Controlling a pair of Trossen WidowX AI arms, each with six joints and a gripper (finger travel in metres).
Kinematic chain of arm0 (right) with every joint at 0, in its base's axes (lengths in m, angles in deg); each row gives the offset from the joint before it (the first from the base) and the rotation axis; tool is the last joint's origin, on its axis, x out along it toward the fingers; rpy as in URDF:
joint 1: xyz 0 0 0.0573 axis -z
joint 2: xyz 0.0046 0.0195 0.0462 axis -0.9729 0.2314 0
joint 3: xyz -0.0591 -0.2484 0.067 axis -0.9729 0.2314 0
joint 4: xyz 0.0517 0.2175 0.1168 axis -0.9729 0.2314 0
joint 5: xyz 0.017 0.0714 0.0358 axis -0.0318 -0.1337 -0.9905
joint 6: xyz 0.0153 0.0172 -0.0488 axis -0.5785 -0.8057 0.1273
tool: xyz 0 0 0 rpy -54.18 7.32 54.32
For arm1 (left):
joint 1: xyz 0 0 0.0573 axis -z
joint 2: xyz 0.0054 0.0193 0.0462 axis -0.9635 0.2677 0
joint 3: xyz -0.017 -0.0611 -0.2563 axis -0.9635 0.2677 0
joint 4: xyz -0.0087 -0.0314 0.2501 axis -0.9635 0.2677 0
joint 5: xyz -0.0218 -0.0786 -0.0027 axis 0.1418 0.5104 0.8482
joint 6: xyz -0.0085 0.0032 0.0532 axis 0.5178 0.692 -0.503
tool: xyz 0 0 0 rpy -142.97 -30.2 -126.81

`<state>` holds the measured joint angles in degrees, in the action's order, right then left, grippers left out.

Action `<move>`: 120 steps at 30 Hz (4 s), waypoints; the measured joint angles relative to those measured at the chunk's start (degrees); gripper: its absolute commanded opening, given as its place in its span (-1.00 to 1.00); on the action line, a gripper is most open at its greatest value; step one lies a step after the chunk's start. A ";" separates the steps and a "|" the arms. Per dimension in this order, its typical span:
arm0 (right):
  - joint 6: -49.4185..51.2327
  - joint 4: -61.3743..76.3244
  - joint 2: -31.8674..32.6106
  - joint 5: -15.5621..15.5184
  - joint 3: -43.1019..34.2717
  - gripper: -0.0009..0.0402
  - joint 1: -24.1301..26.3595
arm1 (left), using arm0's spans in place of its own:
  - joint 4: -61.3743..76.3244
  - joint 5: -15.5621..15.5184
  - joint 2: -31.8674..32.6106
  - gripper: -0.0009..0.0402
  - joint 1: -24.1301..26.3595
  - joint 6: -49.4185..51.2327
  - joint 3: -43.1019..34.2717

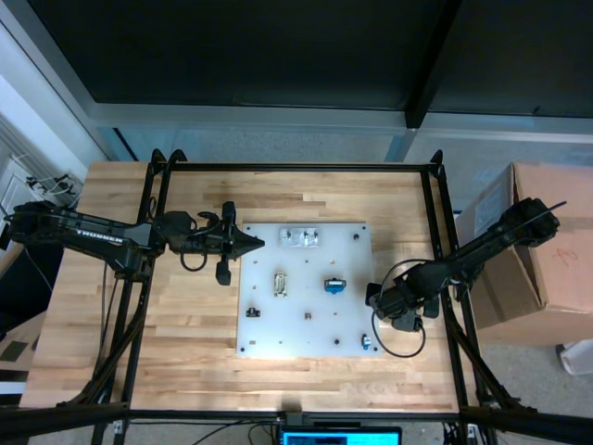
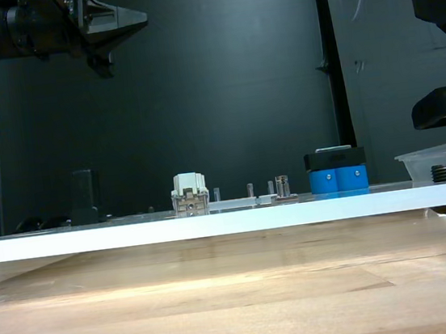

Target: Pick the M12 nut and place it on its threads and fasten

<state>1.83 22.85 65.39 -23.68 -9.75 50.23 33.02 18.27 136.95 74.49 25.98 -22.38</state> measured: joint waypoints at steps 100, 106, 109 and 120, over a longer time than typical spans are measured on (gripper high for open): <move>22.32 0.72 -4.57 1.53 4.00 -0.72 6.43 | -0.02 0.00 0.02 -0.96 0.00 0.00 -0.02; 20.72 0.83 -5.11 1.55 3.34 -0.78 6.43 | 0.00 0.00 0.02 -0.96 0.00 0.00 -0.02; 19.47 1.40 -6.23 1.53 2.82 -0.80 6.43 | 0.00 -0.02 0.02 -0.96 0.00 0.00 -0.02; 1.46 11.43 -8.07 1.51 -6.23 -0.86 6.47 | 0.00 -0.02 0.02 -0.96 0.00 0.00 0.00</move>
<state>3.29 34.28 57.33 -22.17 -15.98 56.70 33.02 18.25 136.97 74.49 25.98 -22.38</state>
